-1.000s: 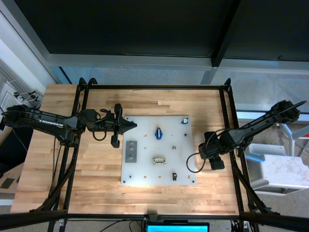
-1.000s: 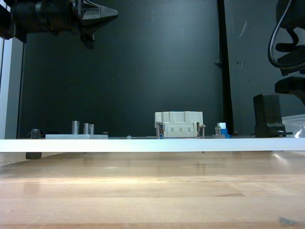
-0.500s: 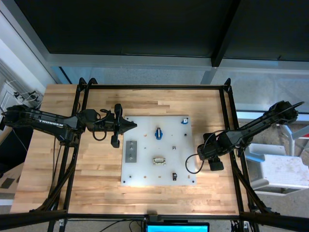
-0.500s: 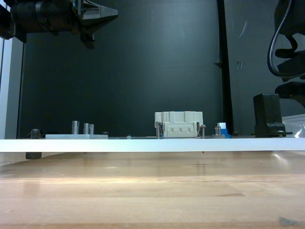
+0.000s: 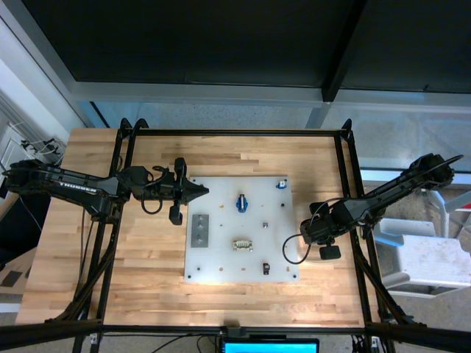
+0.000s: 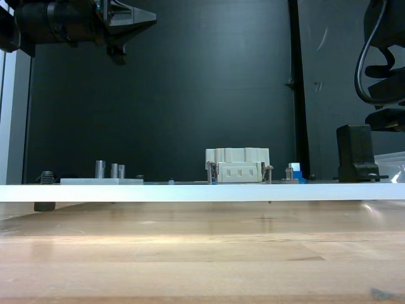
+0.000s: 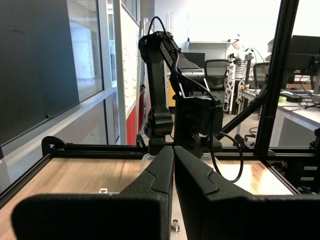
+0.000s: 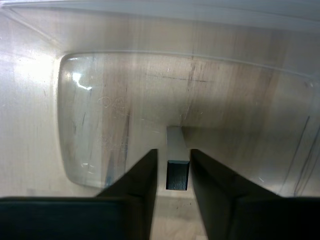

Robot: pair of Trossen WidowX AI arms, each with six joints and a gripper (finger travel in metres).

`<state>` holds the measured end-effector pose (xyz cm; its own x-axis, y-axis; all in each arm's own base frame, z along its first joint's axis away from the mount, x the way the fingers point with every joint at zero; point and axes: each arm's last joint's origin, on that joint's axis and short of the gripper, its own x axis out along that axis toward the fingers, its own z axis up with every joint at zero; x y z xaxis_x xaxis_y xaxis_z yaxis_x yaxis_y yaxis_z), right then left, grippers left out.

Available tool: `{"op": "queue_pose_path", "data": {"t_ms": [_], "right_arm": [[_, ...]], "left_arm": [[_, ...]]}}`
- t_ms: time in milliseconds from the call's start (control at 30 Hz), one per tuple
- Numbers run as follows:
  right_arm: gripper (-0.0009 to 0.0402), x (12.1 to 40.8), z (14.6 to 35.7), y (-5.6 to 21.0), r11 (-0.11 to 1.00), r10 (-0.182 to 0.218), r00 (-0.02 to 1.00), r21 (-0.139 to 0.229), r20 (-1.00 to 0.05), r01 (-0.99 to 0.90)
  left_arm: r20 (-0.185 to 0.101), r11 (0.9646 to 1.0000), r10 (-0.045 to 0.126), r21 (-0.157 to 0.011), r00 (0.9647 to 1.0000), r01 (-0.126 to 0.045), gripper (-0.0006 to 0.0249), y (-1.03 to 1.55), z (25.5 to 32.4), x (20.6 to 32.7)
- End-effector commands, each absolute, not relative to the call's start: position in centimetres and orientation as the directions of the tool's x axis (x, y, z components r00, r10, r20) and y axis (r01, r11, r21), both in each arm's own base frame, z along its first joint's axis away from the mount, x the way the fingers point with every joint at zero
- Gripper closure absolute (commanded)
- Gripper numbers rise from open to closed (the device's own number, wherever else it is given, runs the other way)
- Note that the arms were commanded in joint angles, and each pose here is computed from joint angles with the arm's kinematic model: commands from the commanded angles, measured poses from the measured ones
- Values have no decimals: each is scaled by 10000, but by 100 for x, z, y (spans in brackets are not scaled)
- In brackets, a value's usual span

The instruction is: Pick the 16mm bar and place in it's hole on the taskboard

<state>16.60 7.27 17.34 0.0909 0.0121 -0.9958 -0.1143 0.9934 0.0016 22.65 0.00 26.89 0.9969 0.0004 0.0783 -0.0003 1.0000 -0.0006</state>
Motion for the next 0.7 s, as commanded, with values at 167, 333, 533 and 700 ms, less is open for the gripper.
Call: {"op": "queue_pose_path", "data": {"t_ms": [167,333,533,700], "right_arm": [[384,1660,1734,725,9936,52,932,-54,-9956,-1129],[393,1659,1762,722,9935,37,909,-67,-9959,-1136],[393,1662,1912,725,9932,74,972,-41,-9952,-1167],[393,1663,2086,727,9931,28,830,-70,-9965,-1173]], "left_arm": [[791,10000,0,-6,9969,0,243,0,2691,2265],[791,10000,0,-6,9969,0,243,0,2691,2265],[791,10000,0,-6,9969,0,243,0,2691,2265],[791,10000,0,-6,9969,0,243,0,2691,2265]]}}
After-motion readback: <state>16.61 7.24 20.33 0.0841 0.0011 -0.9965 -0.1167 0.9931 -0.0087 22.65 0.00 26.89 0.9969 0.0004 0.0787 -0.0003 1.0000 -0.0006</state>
